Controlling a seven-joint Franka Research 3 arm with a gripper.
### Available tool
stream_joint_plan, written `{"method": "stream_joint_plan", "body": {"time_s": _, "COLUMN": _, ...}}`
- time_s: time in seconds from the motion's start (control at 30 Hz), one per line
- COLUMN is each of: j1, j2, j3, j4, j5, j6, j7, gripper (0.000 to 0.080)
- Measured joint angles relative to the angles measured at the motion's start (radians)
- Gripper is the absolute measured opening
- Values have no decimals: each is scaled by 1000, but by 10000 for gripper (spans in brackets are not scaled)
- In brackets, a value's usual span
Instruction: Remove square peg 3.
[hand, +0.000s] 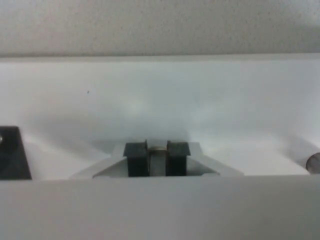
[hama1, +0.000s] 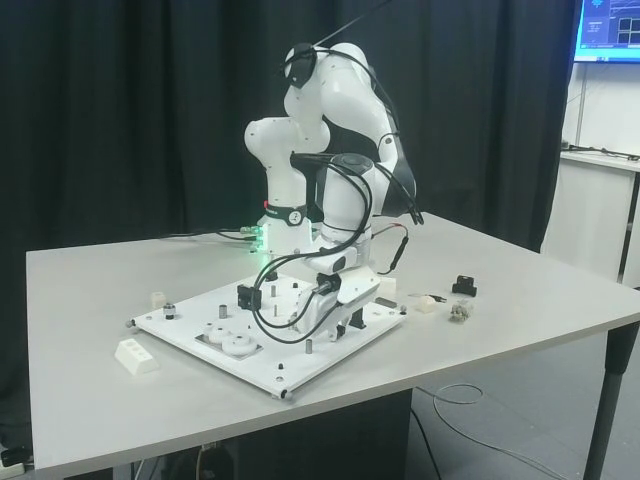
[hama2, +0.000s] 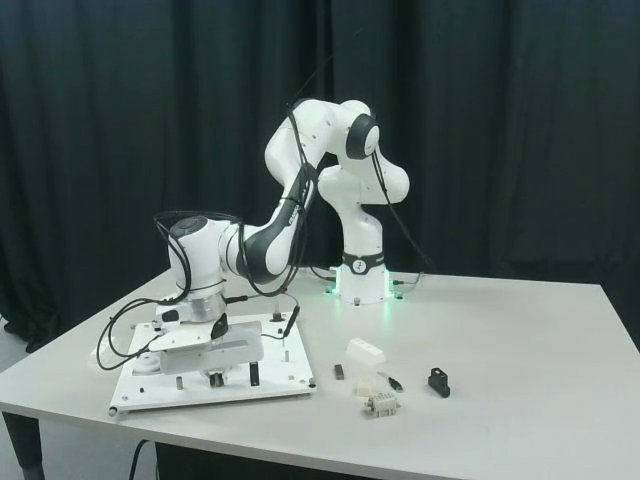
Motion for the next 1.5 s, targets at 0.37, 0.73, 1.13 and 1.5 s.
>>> {"method": "stream_joint_plan", "body": {"time_s": 0.37, "j1": 0, "j2": 0, "j3": 0, "j4": 2, "j5": -3, "j6": -4, "j7": 0, "gripper": 78}}
{"method": "stream_joint_plan", "body": {"time_s": 0.73, "j1": 1, "j2": 0, "j3": 0, "j4": 1, "j5": -4, "j6": -2, "j7": 0, "gripper": 78}}
{"method": "stream_joint_plan", "body": {"time_s": 1.13, "j1": 1, "j2": -1, "j3": 0, "j4": -1, "j5": -4, "j6": 1, "j7": 0, "gripper": 78}}
{"method": "stream_joint_plan", "body": {"time_s": 1.5, "j1": 3, "j2": -5, "j3": 0, "j4": -9, "j5": -3, "j6": 12, "j7": 0, "gripper": 78}}
